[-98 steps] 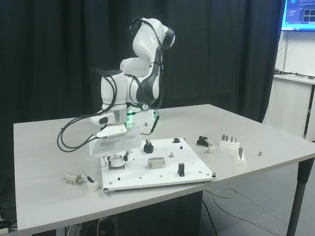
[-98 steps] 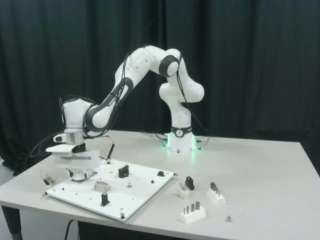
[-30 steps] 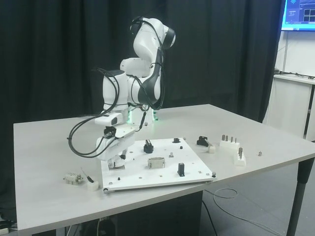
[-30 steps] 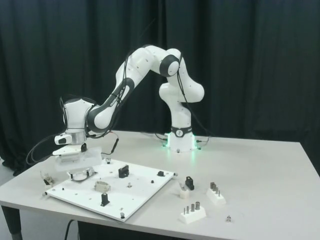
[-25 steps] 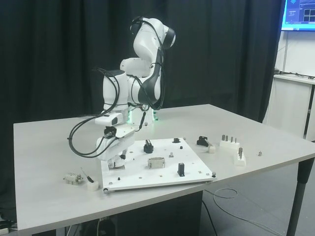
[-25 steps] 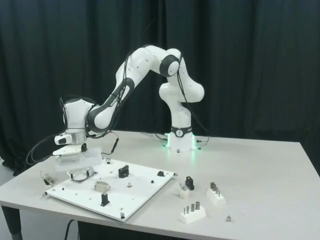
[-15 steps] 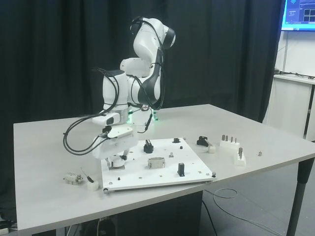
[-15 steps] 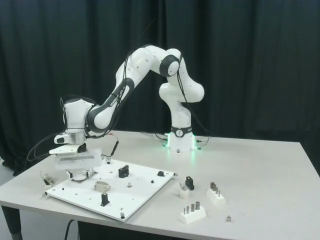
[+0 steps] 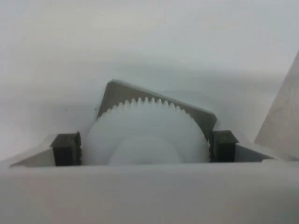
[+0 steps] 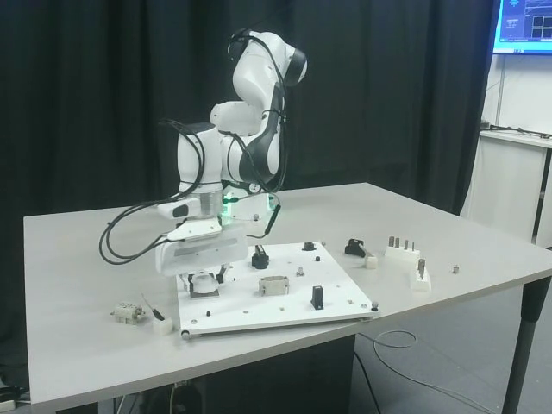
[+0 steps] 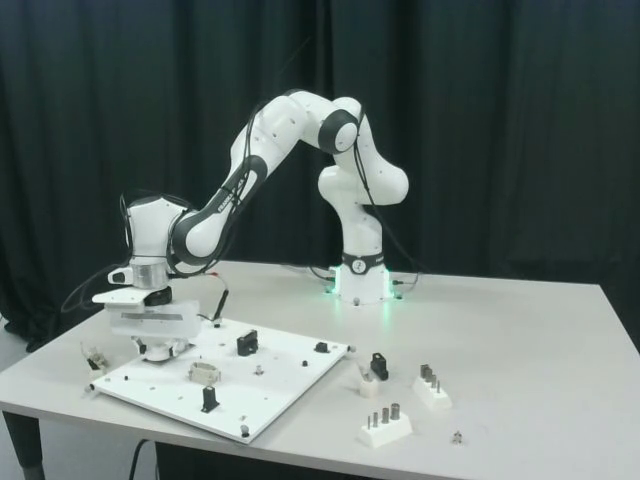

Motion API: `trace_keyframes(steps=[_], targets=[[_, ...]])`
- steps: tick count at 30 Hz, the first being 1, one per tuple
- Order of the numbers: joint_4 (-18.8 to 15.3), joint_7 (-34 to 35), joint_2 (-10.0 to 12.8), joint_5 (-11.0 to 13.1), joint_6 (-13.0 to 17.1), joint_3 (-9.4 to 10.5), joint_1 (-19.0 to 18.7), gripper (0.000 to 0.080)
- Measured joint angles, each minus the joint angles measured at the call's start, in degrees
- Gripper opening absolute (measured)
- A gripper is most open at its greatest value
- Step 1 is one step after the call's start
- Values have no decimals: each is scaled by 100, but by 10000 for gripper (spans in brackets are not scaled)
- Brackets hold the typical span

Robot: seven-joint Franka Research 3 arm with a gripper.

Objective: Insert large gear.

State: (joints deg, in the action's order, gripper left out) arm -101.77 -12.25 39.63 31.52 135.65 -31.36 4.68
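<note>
- Gripping the white toothed plastic large gear [image 9: 147, 133] by opposite rim edges, the black fingertips [image 9: 66, 149] of the gripper [image 9: 145, 148] keep it level over a grey plate [image 9: 122, 95].
- First room view: gripper [image 10: 205, 278] sits low over the white square assembly board [image 10: 285, 308], near its corner, for vertical insertion.
- Second room view: gear hidden beneath the white arm [image 11: 215, 215].

One room camera looks across the table [image 10: 78, 259] from its front corner, my arm [image 10: 250, 103] beyond the white board [image 10: 285, 306]. The other faces my base [image 11: 362, 285] from farther off. Both share board and arm. My wrist camera looks straight down, very close.
</note>
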Motion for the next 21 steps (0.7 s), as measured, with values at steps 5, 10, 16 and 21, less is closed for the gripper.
trace_keyframes(steps=[5, 10, 16, 21], targets=[[0, 203, 0, 6, 2, 1, 0, 596], [-35, 203, 3, 9, 1, 1, 5, 596], [-34, 298, -16, 9, 1, -21, 7, 726], [-26, 494, -80, 6, 0, -86, 4, 726]])
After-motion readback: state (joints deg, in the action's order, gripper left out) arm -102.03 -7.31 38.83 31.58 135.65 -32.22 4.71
